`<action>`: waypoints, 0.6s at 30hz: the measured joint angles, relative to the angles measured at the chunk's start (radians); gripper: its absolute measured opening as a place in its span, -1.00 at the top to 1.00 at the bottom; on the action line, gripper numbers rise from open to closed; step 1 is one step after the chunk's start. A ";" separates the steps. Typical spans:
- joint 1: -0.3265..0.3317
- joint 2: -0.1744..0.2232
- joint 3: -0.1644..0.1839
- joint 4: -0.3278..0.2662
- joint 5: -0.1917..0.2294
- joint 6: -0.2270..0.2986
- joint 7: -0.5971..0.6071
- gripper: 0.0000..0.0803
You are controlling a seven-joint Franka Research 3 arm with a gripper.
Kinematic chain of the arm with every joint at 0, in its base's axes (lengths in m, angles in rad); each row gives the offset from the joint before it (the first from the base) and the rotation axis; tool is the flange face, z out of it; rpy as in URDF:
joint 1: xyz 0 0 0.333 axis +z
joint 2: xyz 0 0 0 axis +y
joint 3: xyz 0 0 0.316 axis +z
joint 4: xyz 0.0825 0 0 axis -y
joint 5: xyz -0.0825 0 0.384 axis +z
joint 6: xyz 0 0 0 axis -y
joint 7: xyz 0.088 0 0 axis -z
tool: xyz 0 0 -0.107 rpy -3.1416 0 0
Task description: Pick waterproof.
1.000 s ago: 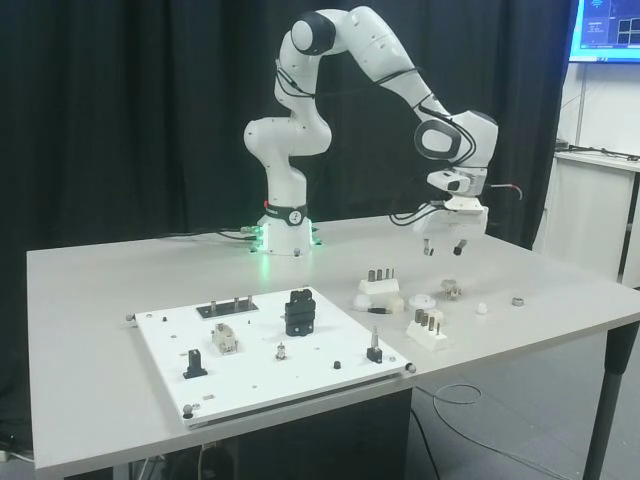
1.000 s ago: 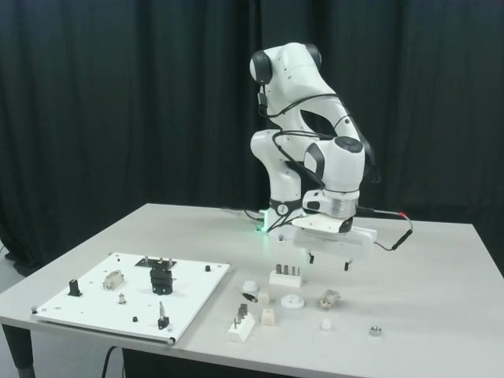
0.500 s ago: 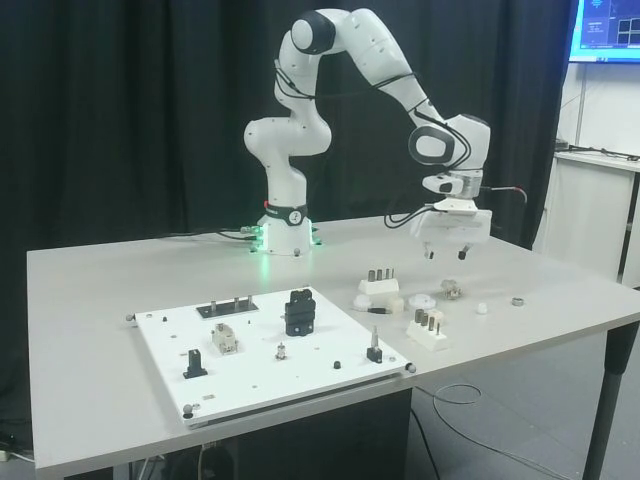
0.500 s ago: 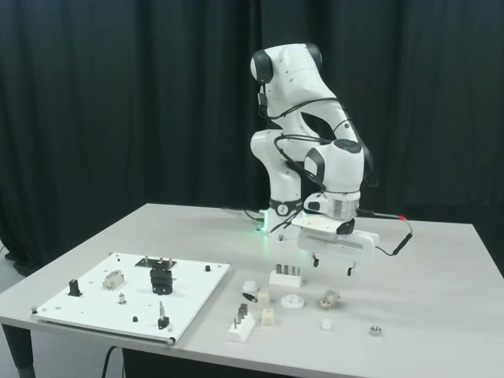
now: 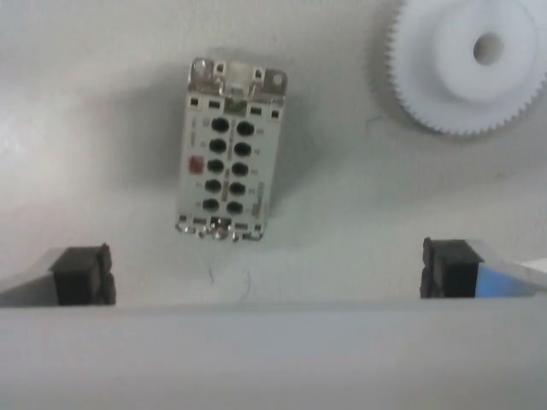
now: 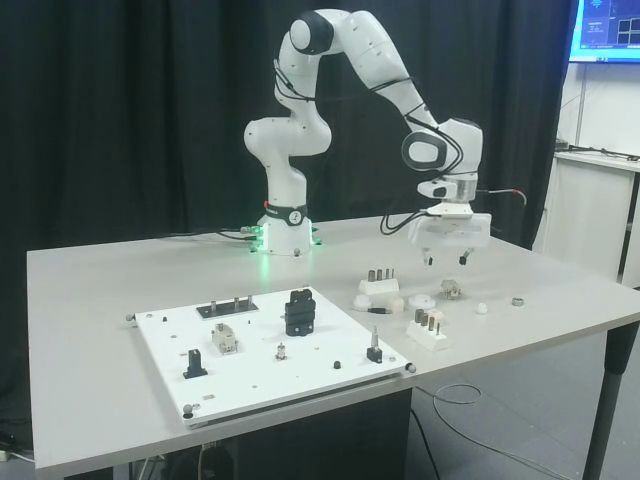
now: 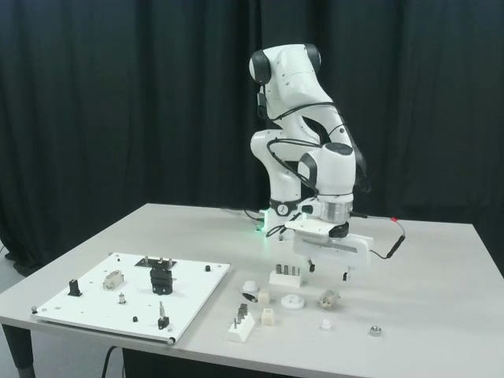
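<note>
The waterproof connector [image 5: 226, 149] is a small pale block with two rows of black holes and metal tabs at both ends. It lies flat on the grey table [image 6: 90, 300], beside a white gear [image 5: 474, 60]. My gripper [image 5: 265, 272] hangs open above it, with the black fingertips [image 5: 83, 275] set wide apart and nothing between them. From the first room view the connector [image 6: 451, 290] sits just below the gripper [image 6: 446, 260]. The second room view shows the same: connector [image 7: 327, 298] under the gripper [image 7: 328, 272], with a clear gap between them.
Close by lie the gear [image 6: 424, 301], two white blocks with metal pins [image 6: 378, 287] [image 6: 428, 328], a small white cap [image 6: 482, 308] and a nut [image 6: 518, 300]. A white assembly board [image 6: 260, 350] with several fitted parts lies at the table's front left.
The gripper has come down a little toward the table and the wrist has turned slightly. It stays open over the connector. Nothing on the table has moved.
</note>
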 joint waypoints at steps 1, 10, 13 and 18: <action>0.000 0.002 -0.003 0.000 0.000 0.006 0.000 -0.99; 0.000 0.028 -0.018 0.001 0.000 0.056 0.000 -0.99; 0.000 0.036 -0.019 0.002 0.000 0.069 0.000 -0.99; 0.001 0.049 -0.019 0.008 0.000 0.083 0.001 -0.99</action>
